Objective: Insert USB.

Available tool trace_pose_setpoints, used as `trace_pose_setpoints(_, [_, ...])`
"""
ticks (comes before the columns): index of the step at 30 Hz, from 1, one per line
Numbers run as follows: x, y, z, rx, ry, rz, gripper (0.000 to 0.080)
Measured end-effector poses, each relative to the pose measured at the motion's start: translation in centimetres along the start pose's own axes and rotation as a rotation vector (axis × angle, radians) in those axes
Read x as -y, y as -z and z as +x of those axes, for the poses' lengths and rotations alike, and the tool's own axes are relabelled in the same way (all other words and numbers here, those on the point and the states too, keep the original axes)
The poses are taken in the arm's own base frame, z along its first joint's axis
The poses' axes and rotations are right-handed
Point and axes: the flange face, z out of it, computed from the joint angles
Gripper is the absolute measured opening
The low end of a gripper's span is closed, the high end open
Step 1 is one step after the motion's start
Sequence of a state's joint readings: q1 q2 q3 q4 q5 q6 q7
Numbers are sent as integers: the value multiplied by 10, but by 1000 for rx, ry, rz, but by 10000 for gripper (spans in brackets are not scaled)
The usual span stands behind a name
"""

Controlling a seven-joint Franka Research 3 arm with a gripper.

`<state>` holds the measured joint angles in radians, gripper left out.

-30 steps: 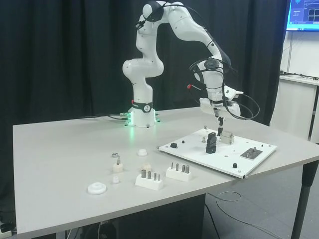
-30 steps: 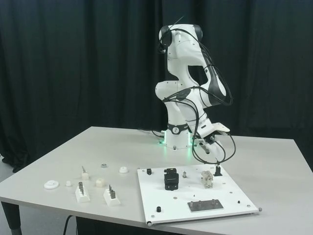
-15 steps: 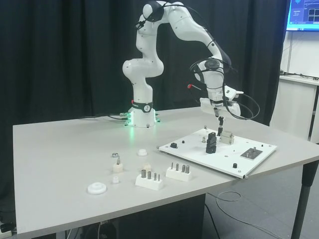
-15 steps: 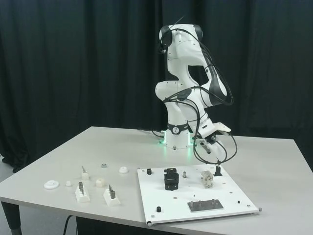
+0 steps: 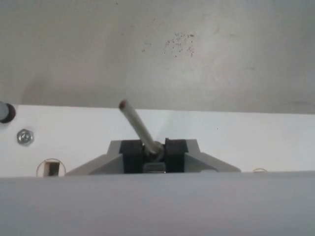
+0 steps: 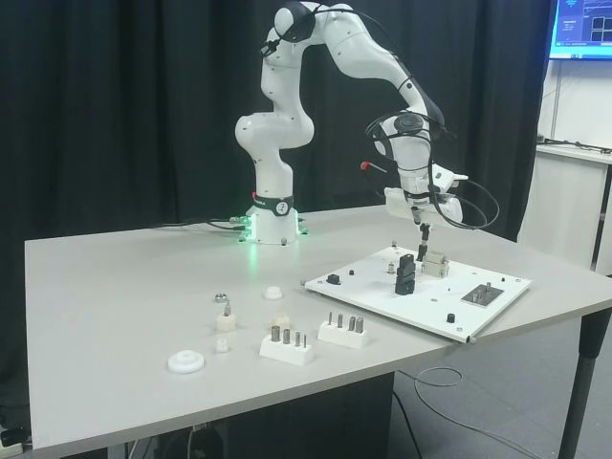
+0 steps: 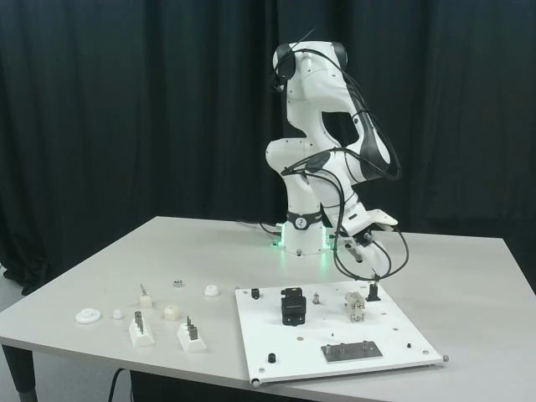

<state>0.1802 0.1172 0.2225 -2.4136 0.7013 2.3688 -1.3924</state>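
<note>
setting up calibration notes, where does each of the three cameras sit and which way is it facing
Wrist view: on the arm's wrist, looking down past the gripper at the white board and grey table.
First room view: off the table's front corner, facing the arm; the whole arm shows.
Second room view: across the table's front edge, facing the base; the whole arm shows.
Both room views share the board and the gripper above it.

black block [image 6: 405,274] obstructs white board [image 6: 373,296], table [image 6: 115,287] open
</note>
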Motion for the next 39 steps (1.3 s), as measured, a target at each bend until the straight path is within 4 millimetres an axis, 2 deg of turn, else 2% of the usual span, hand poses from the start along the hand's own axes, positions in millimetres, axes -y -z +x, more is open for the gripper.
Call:
trace_pose_setpoints(23, [-7,7,-5,-1,-6,-32,91])
trace_pose_setpoints(39, [0,3,-6,8,-6,-6,89])
